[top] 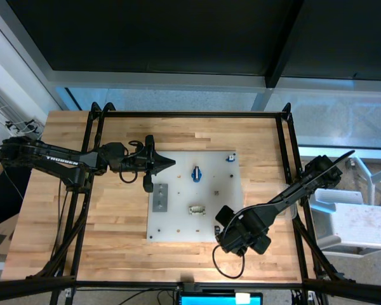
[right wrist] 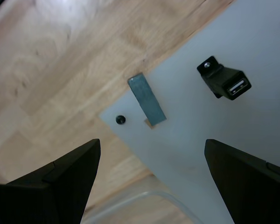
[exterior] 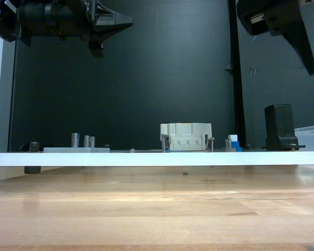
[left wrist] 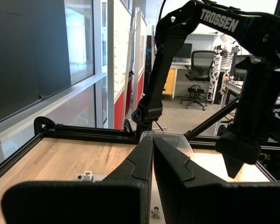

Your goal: Pick the 16mm bar and place in it's hole on the taskboard

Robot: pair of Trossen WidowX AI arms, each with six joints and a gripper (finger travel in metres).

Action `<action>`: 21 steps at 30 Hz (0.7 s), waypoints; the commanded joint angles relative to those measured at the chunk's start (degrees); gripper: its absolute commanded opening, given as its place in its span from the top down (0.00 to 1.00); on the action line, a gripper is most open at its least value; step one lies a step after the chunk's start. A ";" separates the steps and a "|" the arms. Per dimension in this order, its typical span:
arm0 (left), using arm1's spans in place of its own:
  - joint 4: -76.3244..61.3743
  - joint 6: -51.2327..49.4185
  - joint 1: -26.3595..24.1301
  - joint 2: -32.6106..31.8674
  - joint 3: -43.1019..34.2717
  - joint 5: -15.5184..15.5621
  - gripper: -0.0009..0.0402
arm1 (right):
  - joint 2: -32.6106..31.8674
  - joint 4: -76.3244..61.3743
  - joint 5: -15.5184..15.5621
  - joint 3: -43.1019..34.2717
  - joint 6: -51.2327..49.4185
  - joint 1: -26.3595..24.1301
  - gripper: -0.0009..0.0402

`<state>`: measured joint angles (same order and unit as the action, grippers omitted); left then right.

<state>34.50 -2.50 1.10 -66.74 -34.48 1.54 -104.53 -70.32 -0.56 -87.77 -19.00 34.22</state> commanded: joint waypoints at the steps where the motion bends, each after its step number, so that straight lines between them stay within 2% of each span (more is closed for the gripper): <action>1: 0.00 0.00 0.02 0.00 -0.02 0.00 0.98 | 0.00 1.22 0.04 0.70 -4.13 0.00 0.21; 12: 0.00 0.00 0.02 0.00 -0.02 0.00 0.98 | 0.02 9.27 0.26 7.50 -20.50 -1.66 0.30; 21: 0.00 0.00 0.02 0.00 -0.02 0.00 0.98 | 0.02 12.09 0.85 10.88 -21.99 -2.75 0.35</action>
<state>34.50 -2.52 1.13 -66.74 -34.48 1.56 -104.51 -58.74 0.27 -77.23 -40.91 31.59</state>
